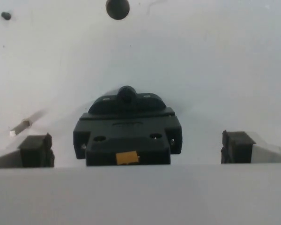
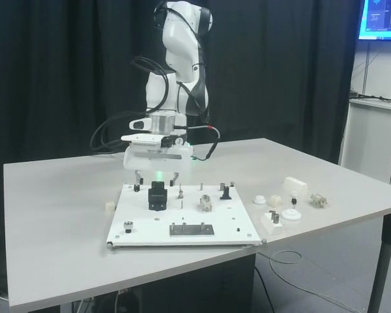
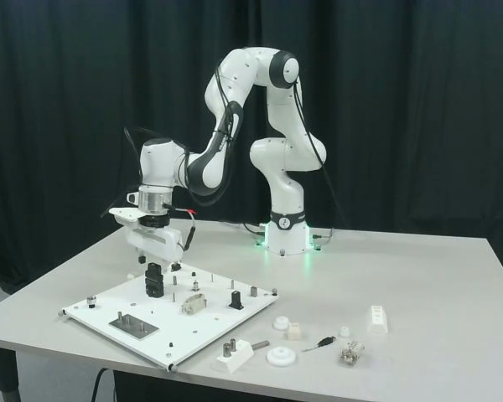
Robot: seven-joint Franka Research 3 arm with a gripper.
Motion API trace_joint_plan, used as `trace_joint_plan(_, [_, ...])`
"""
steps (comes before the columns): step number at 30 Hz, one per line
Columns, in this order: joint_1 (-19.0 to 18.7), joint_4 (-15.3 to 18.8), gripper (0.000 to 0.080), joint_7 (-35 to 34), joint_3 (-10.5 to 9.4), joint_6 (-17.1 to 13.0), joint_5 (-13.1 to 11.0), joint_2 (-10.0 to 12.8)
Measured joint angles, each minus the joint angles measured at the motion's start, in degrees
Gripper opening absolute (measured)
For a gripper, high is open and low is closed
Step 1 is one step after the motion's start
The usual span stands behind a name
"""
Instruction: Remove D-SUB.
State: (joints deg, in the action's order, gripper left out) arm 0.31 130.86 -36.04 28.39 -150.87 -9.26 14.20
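Black D-SUB point(image 1: 127, 129) stands upright on the white board point(image 2: 143, 225), directly below the gripper point(image 1: 136, 149), its long axis running across from finger to finger. Both fingers point(image 1: 36, 151) are spread wide, one each side, not touching it. A thin pin point(image 2: 180, 193) stands just beside it, the nearest obstruction.

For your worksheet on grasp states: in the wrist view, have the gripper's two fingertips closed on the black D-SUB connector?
No. The fingertips stand well apart on either side of the D-SUB connector, with bare white board showing between each and the connector.
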Motion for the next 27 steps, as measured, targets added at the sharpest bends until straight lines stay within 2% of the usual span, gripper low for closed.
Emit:
trace_joint_plan(22, [0.0, -0.22, 0.08, 4.79, -0.05, 0.37, 0.0, 0.3])
trace_joint_plan(23, [0.0, -0.31, 0.0718, 4.79, -0.05, 0.49, 0.0, 0.3])
trace_joint_plan(27, [0.0, -0.72, 0.0718, 4.79, -0.05, 1.12, 0.0, 0.3])
